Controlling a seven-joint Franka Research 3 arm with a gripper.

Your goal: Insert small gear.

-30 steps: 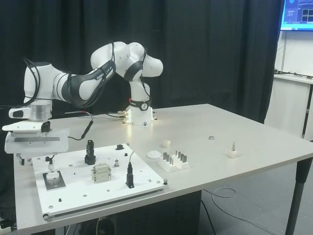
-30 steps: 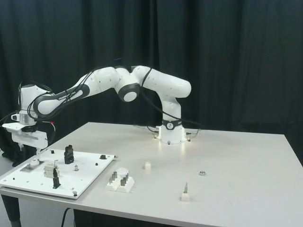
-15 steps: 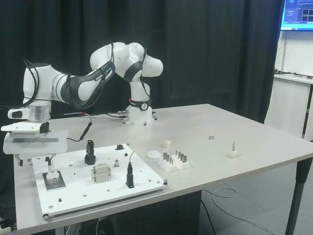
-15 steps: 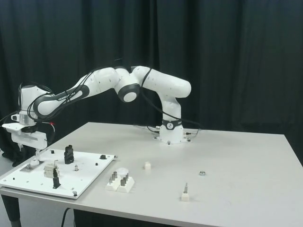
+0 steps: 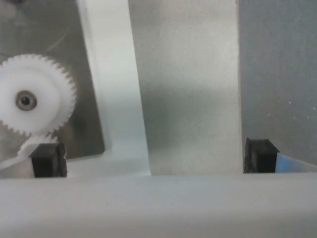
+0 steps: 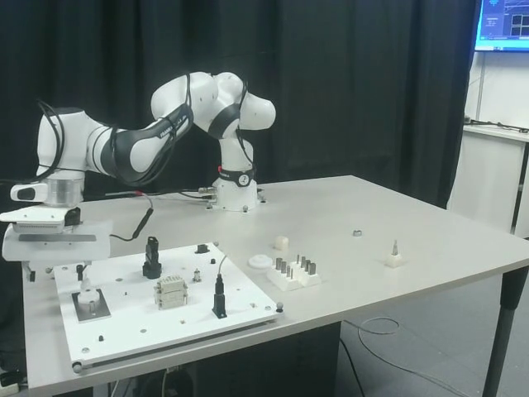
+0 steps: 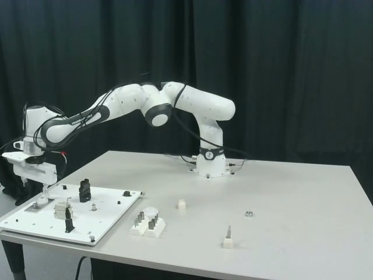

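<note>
White plastic teeth fill the corner of my wrist view, where a gear [image 5: 33,94] sits on a pin over a grey metal plate [image 5: 89,99], meshing at its lower edge with a smaller toothed wheel [image 5: 30,144] that is mostly hidden behind one black fingertip. From my remote seat I see the gripper [image 5: 153,157] spread wide, its two fingertips [image 5: 48,159] far apart and nothing held between them. In the first room view the arm [image 6: 132,141] reaches out from its base to the far left end of the grey table [image 6: 364,223], with the gripper [image 6: 54,266] hanging just above the back left corner of the white board [image 6: 165,318]. The gear block [image 6: 88,302] stands on that board directly below and in front of the hand. Also on the board are a black connector [image 6: 151,258], a grey terminal block [image 6: 170,293] and a black plug [image 6: 220,299]. Beside the board lie a white disc [image 6: 261,262], a white rack of pegs [image 6: 294,271], a small white cube [image 6: 281,243], a nut [image 6: 358,233] and a peg stand [image 6: 394,255]. The second room view shows the gripper [image 7: 36,191] over the board's far corner.
</note>
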